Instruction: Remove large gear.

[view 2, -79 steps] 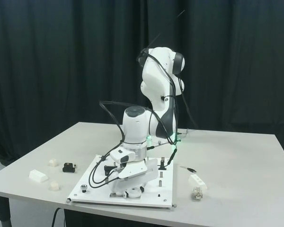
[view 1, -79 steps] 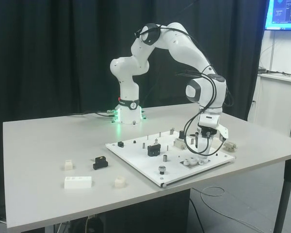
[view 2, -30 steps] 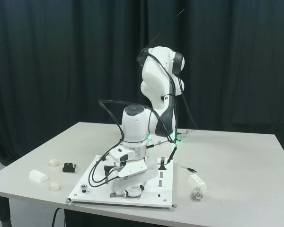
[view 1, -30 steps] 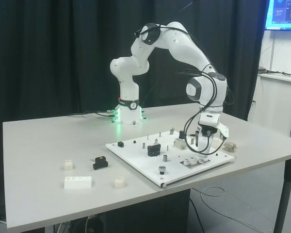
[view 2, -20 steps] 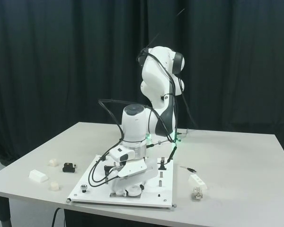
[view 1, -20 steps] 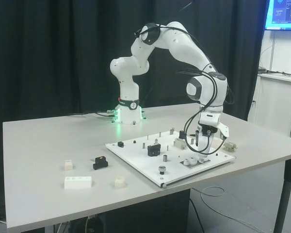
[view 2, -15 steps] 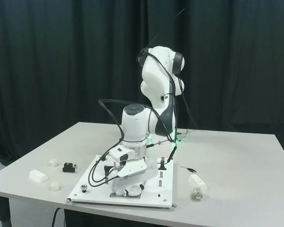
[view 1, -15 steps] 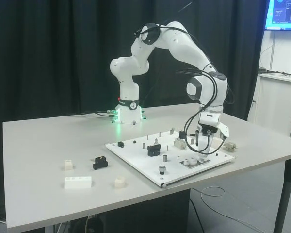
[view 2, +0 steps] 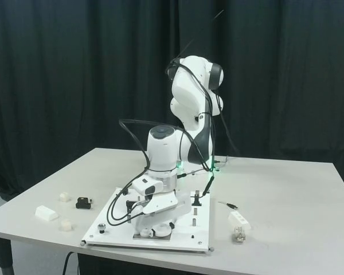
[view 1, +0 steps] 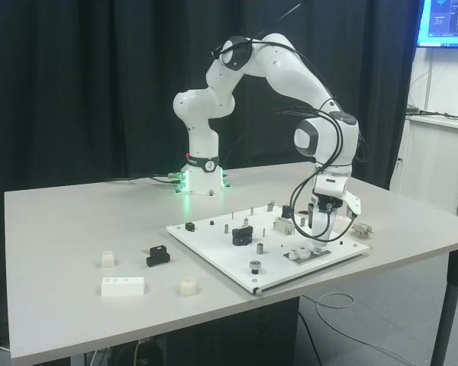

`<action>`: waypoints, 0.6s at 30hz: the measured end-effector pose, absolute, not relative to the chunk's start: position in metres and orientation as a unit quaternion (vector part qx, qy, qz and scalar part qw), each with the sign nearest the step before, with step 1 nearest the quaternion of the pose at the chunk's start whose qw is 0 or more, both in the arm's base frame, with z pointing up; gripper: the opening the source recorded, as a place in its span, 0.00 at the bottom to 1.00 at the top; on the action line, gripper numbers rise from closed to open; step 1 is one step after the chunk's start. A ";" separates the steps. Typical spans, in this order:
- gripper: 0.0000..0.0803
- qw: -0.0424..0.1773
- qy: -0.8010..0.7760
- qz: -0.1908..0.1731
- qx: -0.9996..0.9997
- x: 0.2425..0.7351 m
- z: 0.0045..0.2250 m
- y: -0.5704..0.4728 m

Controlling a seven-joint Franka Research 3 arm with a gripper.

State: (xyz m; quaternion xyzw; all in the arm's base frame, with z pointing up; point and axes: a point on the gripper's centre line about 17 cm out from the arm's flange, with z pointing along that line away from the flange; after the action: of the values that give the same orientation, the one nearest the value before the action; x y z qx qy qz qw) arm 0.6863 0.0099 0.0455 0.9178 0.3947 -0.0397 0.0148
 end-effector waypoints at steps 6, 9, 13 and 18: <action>0.74 0.014 0.395 -0.041 0.918 0.686 0.046 0.010; 0.74 0.014 0.395 -0.041 0.918 0.686 0.047 0.010; 0.74 0.014 0.394 -0.041 0.918 0.686 0.047 0.010; 0.74 0.013 0.394 -0.042 0.918 0.686 0.048 0.010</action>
State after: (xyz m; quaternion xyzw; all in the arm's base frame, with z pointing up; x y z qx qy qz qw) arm 0.6863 0.0098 0.0479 0.9179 0.3944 -0.0419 0.0134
